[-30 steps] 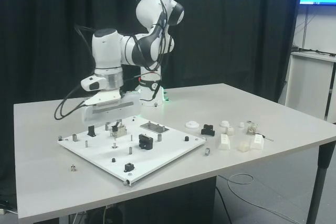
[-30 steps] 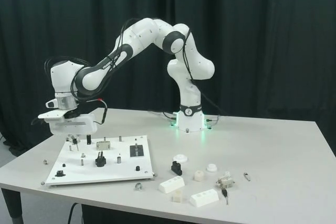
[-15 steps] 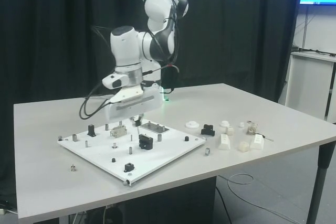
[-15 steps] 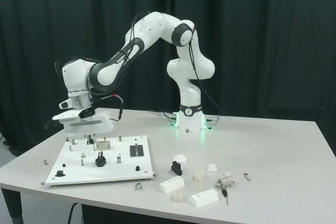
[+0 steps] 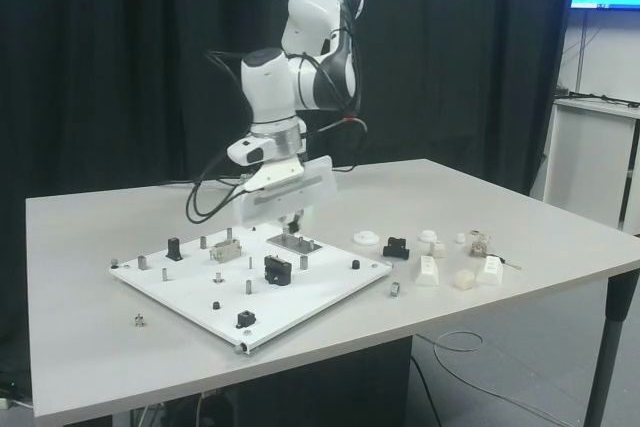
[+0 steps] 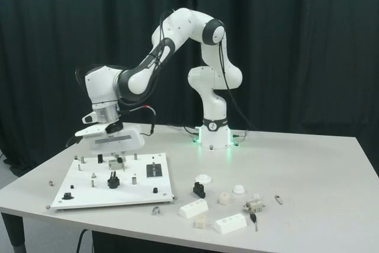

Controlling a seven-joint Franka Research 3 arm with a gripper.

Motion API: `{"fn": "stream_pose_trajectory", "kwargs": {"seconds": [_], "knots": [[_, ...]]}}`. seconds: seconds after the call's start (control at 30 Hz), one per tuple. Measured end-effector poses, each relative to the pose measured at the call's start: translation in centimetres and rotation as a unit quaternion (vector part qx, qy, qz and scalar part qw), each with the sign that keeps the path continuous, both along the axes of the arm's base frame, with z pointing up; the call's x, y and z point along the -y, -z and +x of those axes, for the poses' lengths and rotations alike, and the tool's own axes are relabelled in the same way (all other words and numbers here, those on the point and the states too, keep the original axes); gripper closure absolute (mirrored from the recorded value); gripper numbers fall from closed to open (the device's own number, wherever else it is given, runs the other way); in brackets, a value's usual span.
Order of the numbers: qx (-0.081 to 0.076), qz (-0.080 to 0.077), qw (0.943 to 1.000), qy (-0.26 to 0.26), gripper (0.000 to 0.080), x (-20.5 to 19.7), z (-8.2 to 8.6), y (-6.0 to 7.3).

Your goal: Place round peg 1.

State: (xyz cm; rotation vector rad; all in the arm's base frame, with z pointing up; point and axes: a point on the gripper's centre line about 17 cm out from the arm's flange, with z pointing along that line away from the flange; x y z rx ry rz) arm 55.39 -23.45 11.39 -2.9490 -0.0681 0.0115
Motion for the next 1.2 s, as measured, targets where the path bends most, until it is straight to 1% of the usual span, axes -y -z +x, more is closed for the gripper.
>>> {"fn": "stream_pose_trajectory", "kwargs": {"seconds": [0.23,0.43,0.8,1.2], "knots": [[-0.006,0.008,0.9999,0.003,0.0787,-3.3,-0.9,0.1],[-0.007,0.011,0.9999,0.006,0.0787,-6.1,-1.6,0.2],[-0.001,0.0,1.0,0.008,0.0787,-10.6,-2.4,0.4],[0.002,-0.01,0.9999,0.011,0.0787,-15.4,-3.4,2.0]]}}
